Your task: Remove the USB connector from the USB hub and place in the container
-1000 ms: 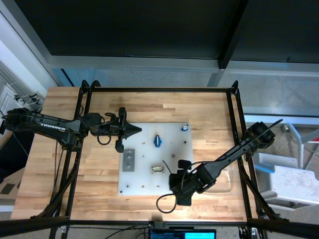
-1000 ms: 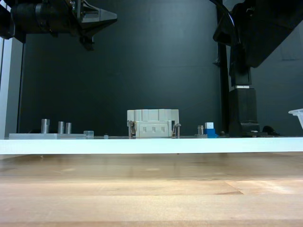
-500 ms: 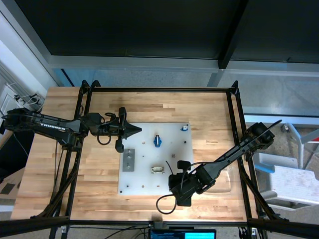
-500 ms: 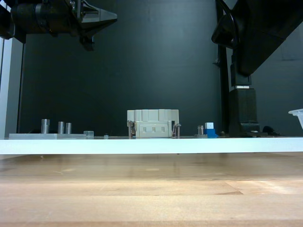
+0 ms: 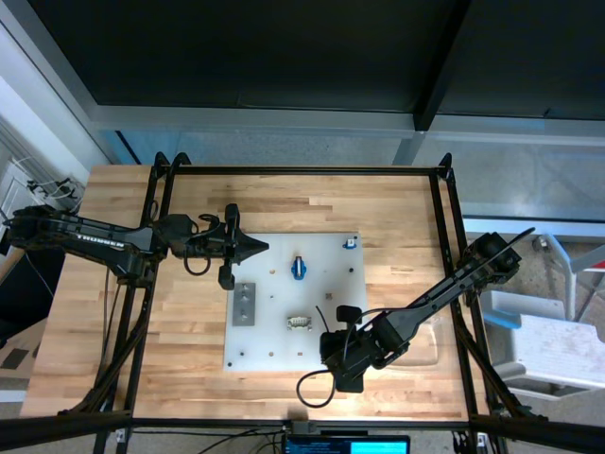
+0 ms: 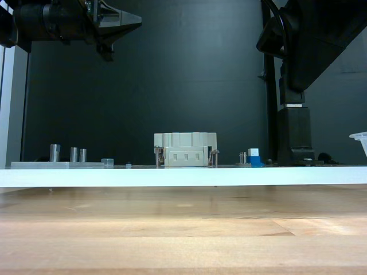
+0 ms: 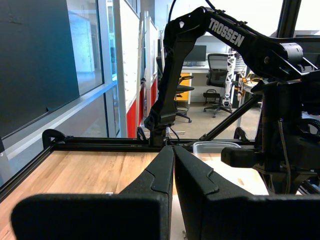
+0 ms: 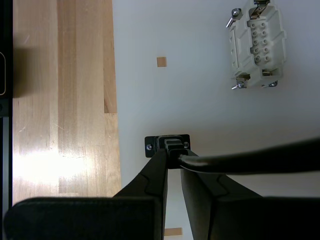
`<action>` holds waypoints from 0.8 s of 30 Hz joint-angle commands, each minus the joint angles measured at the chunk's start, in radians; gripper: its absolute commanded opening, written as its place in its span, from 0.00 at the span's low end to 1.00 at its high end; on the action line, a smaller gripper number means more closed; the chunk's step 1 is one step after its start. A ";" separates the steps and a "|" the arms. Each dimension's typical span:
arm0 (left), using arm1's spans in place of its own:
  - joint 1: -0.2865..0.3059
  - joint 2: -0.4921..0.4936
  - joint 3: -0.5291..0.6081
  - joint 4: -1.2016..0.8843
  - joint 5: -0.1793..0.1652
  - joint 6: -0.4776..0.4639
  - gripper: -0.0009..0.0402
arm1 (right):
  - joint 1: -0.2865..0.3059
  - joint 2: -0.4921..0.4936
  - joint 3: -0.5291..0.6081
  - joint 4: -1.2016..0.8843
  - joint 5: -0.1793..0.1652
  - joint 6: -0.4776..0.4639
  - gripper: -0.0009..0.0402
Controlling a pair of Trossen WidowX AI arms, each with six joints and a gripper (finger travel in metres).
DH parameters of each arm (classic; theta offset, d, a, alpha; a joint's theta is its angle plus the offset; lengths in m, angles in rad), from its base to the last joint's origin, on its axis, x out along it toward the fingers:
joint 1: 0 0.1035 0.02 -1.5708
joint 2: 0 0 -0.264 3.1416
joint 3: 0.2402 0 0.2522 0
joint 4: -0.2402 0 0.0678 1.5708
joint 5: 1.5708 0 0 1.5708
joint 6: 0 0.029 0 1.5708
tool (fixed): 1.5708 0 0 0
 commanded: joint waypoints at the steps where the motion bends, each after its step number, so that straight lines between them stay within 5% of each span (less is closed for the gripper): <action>1: 0.000 0.000 0.000 0.000 0.000 0.000 0.02 | -0.004 -0.001 0.003 -0.001 -0.026 -0.004 0.02; 3: 0.000 0.000 0.000 0.000 0.000 0.000 0.02 | -0.012 0.006 0.007 -0.006 -0.054 -0.013 0.02; 16: 0.000 0.000 0.000 0.000 0.000 0.000 0.02 | -0.024 0.084 0.117 -0.112 -0.074 -0.079 0.02; 21: 0.000 0.000 0.000 0.000 0.000 0.000 0.02 | -0.024 0.083 0.116 -0.112 -0.068 -0.078 0.02; 24: 0.000 0.000 0.000 0.001 0.000 0.000 0.02 | -0.020 0.076 0.116 -0.108 -0.037 -0.074 0.02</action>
